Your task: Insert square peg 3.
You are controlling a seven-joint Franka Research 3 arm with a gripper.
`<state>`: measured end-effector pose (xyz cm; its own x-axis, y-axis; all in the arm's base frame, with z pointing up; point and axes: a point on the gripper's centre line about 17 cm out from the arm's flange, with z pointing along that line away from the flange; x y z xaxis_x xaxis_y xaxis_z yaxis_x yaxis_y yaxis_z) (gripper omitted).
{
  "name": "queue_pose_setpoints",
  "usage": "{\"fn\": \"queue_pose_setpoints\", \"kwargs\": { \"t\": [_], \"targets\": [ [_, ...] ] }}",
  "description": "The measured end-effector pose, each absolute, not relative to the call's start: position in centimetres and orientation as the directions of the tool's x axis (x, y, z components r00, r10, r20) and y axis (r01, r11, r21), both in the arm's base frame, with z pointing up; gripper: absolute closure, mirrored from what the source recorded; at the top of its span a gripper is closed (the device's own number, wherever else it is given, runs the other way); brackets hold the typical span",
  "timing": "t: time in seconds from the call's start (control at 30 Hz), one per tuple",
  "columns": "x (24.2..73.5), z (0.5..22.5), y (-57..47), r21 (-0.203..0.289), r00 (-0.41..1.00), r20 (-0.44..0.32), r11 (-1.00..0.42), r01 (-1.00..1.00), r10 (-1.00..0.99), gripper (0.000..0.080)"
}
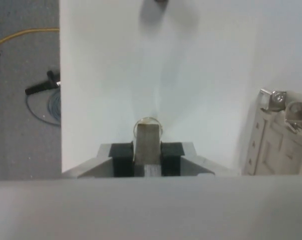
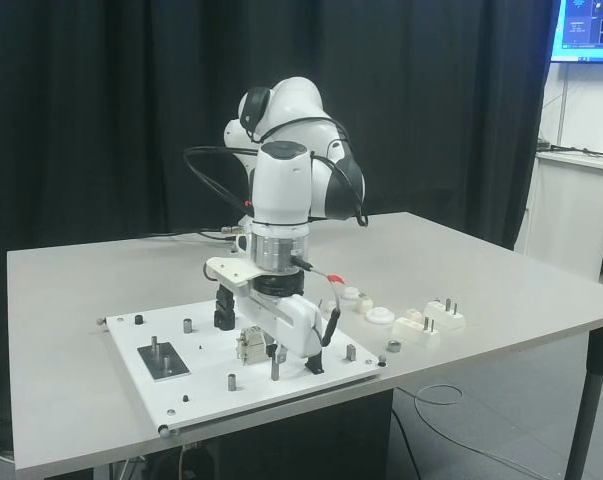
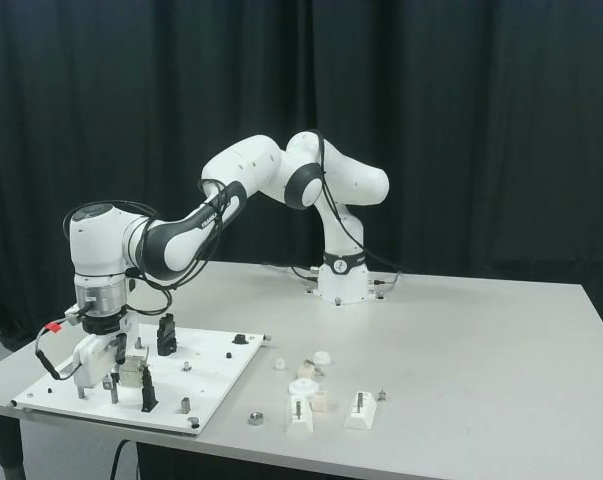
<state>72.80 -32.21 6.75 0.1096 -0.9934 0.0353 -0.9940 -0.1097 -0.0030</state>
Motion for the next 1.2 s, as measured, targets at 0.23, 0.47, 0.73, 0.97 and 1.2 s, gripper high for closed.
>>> {"fn": "queue_pose_setpoints", "kwargs": {
  "t": [0.23,0.47,0.73,0.97,1.2],
  "targets": [
    [72.83,6.72,-32.20,-0.004,0.109,0.036,-0.110,-0.994,-0.993,0.0693],
    [72.85,6.37,-32.20,-0.003,0.122,0.037,-0.123,-0.992,-0.992,0.0693],
    [72.87,6.40,-32.22,-0.003,0.142,0.038,-0.142,-0.990,-0.989,0.0693],
    [72.99,6.44,-32.30,-0.006,0.159,0.041,-0.159,-0.987,-0.986,0.0693],
    [73.09,6.46,-32.38,-0.009,0.167,0.044,-0.167,-0.986,-0.985,0.0693]
  ]
}}
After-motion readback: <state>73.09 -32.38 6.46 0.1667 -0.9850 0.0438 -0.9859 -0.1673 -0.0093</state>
